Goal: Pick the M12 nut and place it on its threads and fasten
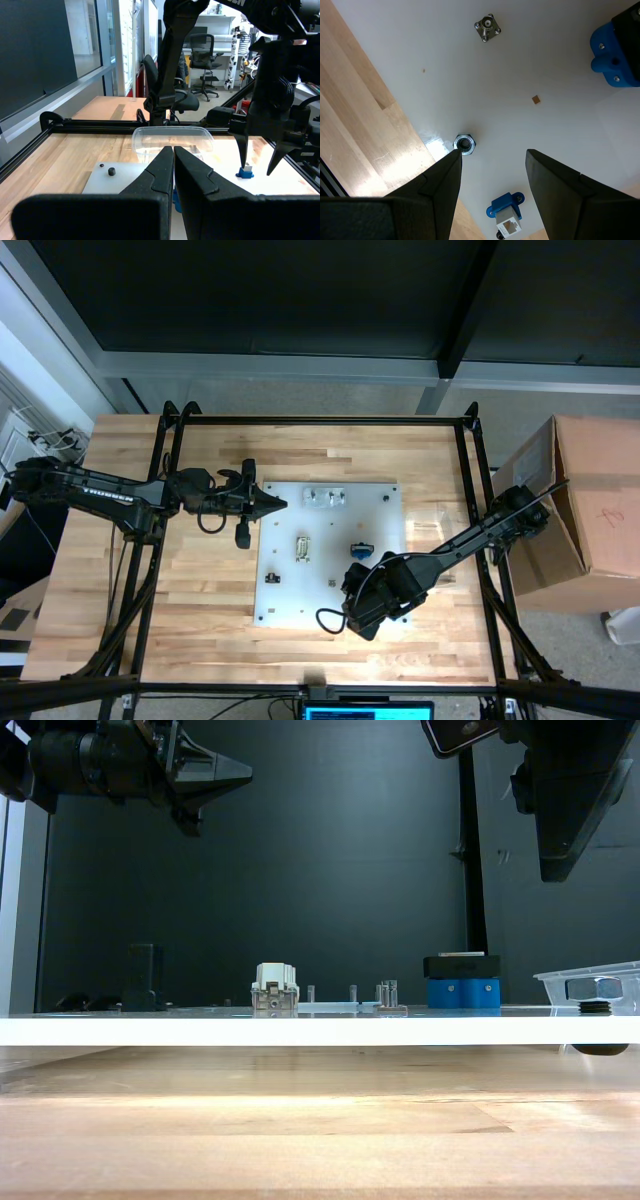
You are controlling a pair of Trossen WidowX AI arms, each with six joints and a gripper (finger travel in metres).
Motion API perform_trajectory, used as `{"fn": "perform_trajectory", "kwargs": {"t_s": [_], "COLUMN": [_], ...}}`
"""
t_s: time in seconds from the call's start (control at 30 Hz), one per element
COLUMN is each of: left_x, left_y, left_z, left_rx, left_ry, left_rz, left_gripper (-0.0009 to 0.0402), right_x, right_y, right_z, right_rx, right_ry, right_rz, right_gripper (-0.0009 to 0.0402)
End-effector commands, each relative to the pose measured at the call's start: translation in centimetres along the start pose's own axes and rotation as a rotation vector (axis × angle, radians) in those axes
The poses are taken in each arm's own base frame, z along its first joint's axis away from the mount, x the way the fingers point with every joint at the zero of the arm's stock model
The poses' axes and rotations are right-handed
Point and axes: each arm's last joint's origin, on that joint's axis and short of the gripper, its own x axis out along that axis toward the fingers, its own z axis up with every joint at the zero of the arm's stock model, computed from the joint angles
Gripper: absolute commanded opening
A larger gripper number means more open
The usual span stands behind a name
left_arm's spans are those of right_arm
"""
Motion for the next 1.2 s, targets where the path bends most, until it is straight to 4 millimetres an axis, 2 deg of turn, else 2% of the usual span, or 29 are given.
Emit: {"fn": "perform_trajectory", "kwargs": {"t_s": [0.03,0.37,0.63,0.77,0.93,1.2], "left_x": [0.0,0.0,0.0,0.0,0.0,0.0], "left_y": [0.0,0.0,0.0,0.0,0.0,0.0], "left_z": [0.0,0.0,0.0,0.0,0.0,0.0], "left_rx": [0.000,0.000,0.000,0.000,0.000,0.000], "left_ry": [0.000,0.000,0.001,0.000,0.000,0.000], "left_rz": [0.000,0.000,0.000,0.000,0.000,0.000], "left_gripper": [0.0000,0.0000,0.0000,0.0000,0.0000,0.0000], "right_x": [0.2,0.3,1.7,2.5,3.2,4.7], "right_y": [0.0,-0.1,-0.4,-0.5,-0.1,0.2], "right_z": [-0.1,-0.1,-0.8,-1.2,-1.7,-1.8], "right_rx": [0.003,0.002,-0.024,-0.134,-0.361,-0.425], "right_ry": [0.002,0.004,0.046,0.082,0.159,0.176], "right_rz": [-0.004,-0.008,-0.007,0.020,0.116,0.093], "right_gripper": [0.0176,0.0177,0.0177,0.0177,0.0176,0.0176]}}
